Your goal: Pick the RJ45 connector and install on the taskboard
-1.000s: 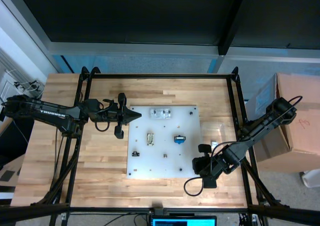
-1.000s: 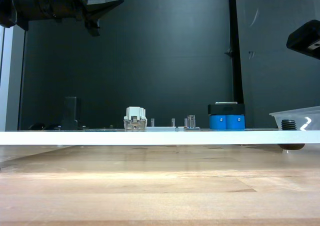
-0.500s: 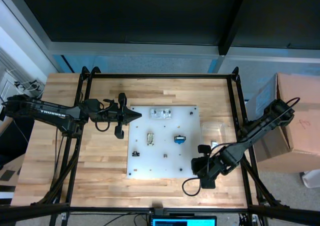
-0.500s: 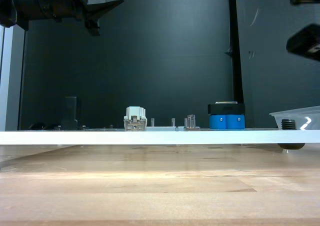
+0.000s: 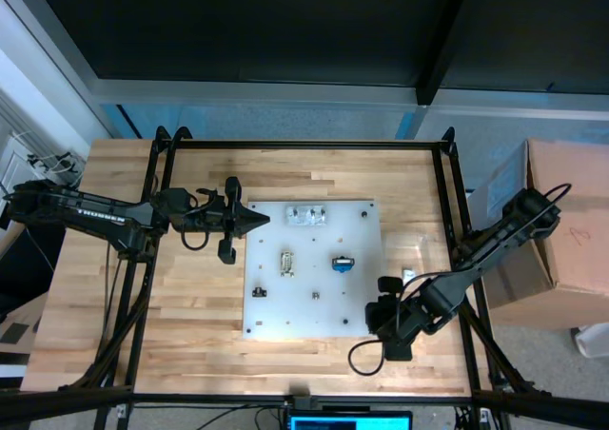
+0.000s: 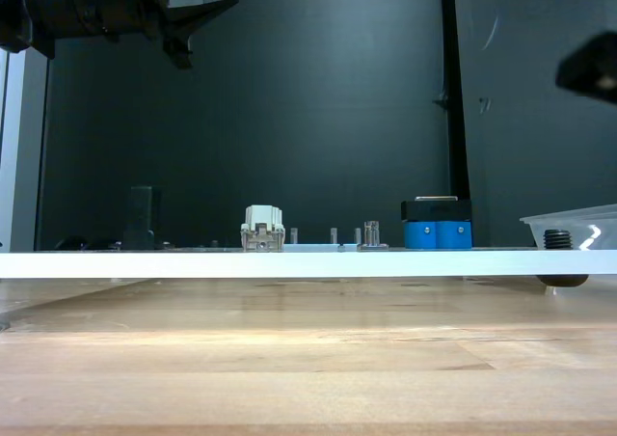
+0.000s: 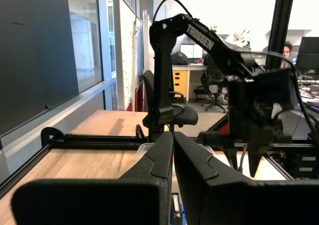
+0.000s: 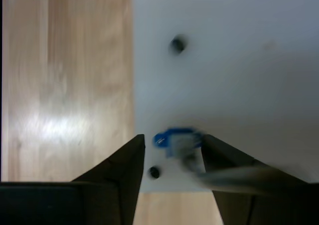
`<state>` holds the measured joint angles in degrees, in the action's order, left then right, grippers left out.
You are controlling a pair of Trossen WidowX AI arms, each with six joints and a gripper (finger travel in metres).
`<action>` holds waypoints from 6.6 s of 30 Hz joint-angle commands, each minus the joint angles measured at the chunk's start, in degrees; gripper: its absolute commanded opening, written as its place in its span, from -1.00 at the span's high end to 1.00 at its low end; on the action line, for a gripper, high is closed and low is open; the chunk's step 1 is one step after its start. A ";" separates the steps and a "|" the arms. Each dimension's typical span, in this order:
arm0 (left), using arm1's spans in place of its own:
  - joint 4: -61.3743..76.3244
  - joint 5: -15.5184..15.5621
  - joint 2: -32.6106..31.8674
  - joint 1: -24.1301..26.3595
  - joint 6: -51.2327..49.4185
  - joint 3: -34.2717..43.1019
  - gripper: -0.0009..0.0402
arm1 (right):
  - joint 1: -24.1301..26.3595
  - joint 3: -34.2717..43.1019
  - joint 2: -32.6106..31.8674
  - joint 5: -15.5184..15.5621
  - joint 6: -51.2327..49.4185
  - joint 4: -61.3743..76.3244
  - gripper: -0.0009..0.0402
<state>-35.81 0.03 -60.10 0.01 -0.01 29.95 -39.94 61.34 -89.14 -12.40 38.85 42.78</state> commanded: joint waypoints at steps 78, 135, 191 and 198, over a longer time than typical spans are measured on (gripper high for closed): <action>1.22 0.00 -0.02 -0.02 0.00 0.00 0.95 | 40.72 -32.68 43.67 8.68 -31.91 -61.68 0.96; 1.22 0.00 -0.02 0.00 0.00 0.00 0.95 | 40.70 -32.72 43.67 7.52 -31.87 -61.00 0.96; 1.22 0.00 0.00 -0.02 0.00 0.00 0.95 | 40.68 -32.72 43.67 7.50 -31.87 -60.98 0.96; 1.22 0.00 -0.02 0.00 0.00 0.00 0.95 | 40.68 -32.72 43.67 7.52 -31.87 -60.98 0.96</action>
<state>-34.59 0.03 -60.10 0.01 -0.03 29.93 0.75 28.60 -45.47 -4.89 6.98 -18.20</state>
